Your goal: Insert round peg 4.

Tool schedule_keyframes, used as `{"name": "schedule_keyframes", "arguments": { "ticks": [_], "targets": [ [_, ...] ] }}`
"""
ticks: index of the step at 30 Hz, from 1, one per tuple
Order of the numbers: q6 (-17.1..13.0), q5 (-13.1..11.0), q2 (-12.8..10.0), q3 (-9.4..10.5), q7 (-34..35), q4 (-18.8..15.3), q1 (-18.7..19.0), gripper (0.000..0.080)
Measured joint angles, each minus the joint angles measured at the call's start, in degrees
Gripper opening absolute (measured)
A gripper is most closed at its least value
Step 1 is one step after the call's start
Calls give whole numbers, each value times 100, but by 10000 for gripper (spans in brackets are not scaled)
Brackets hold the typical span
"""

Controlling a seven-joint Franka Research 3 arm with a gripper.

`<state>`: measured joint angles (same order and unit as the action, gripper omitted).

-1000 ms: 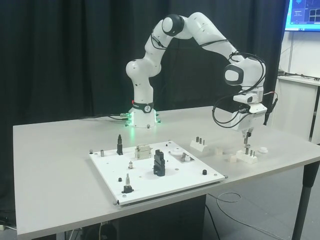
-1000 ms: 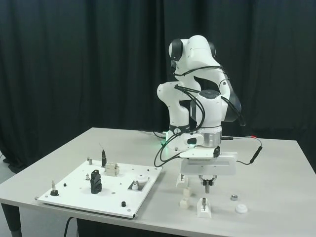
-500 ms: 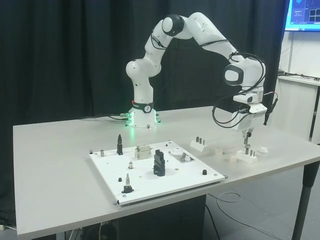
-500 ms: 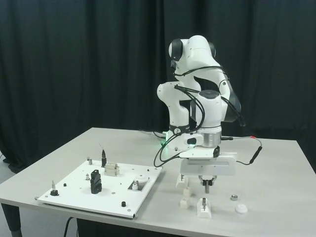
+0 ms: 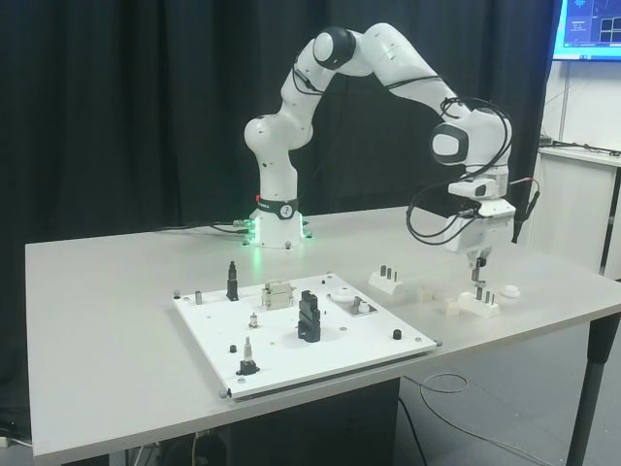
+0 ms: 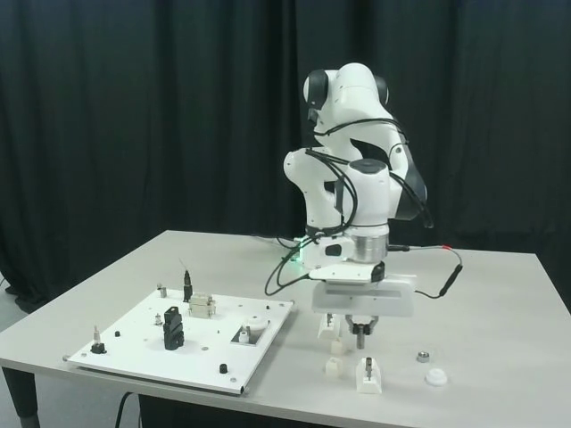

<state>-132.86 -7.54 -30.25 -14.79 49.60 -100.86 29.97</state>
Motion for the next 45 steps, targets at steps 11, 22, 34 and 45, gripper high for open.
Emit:
{"name": "schedule_keyframes", "arguments": {
  "ticks": [11,22,34,45],
  "targets": [
    [56,304,103,-354,-9,60,-29,149],
    [124,644,225,-490,-140,54,-385,149],
    [124,694,272,-475,-357,45,-998,149],
    [121,536,273,-460,183,-63,-1511,149]
  ]
}}
